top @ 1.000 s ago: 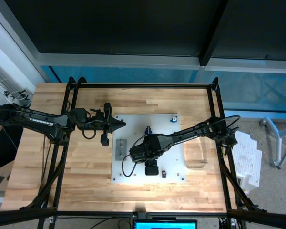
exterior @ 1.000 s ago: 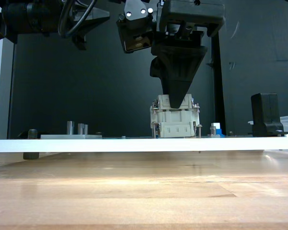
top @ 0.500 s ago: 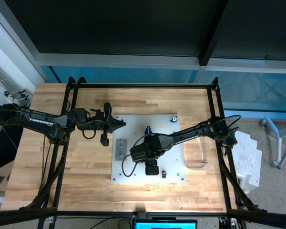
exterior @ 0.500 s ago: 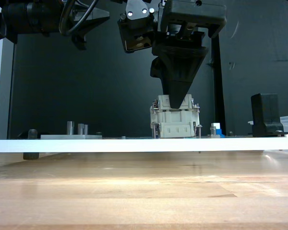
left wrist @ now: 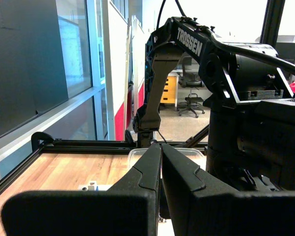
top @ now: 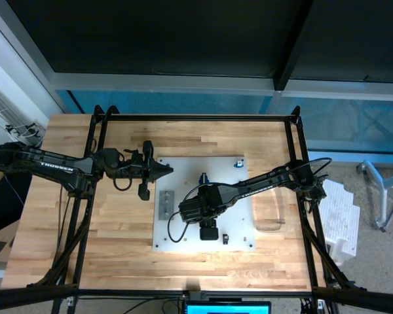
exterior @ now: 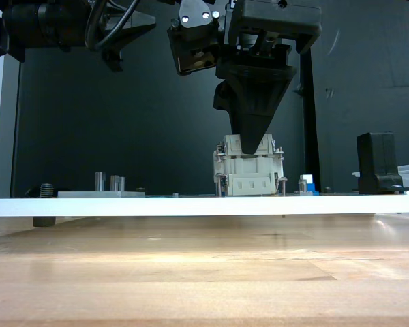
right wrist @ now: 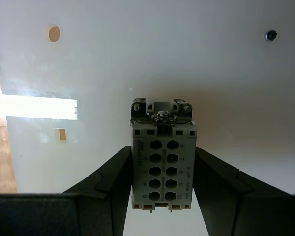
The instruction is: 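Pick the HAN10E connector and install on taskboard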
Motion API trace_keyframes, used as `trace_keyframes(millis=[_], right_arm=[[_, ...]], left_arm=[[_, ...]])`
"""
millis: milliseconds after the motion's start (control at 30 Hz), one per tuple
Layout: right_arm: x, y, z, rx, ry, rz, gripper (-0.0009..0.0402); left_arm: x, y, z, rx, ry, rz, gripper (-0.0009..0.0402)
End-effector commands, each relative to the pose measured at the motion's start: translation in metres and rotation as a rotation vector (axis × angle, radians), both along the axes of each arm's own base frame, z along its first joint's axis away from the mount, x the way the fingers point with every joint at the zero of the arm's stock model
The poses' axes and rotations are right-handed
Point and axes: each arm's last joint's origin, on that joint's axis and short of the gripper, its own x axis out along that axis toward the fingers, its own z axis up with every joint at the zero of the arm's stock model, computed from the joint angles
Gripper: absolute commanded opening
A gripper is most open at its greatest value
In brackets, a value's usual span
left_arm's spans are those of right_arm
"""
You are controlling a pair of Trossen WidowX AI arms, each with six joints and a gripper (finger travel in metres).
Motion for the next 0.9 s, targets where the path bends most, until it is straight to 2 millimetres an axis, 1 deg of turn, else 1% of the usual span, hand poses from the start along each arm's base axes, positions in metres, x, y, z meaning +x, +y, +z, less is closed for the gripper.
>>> trace_keyframes(millis=[33,267,433,600,900], right_arm=[[-0.002,-0.001,0.006,-0.002,-0.012,-0.002,0.0197],[-0.003,-0.001,0.011,-0.018,-0.029,-0.006,0.0297],[-0.006,-0.002,0.017,-0.018,-0.036,-0.007,0.0347],[-0.014,-0.005,0.032,-0.032,-0.048,-0.009,0.0371],[-0.031,-0.01,0.067,-0.025,-0.118,-0.018,0.0374]], left_arm=[[0.0,0.0,0.0,0.0,0.0,0.0,0.0001],[0.0,0.0,0.0,0.0,-0.001,0.0,0.0001],[0.0,0.0,0.0,0.0,-0.001,0.0,0.0001],[0.0,0.0,0.0,0.0,0.0,0.0,0.0001],[0.0,0.0,0.0,0.0,0.0,0.0,0.0001]])
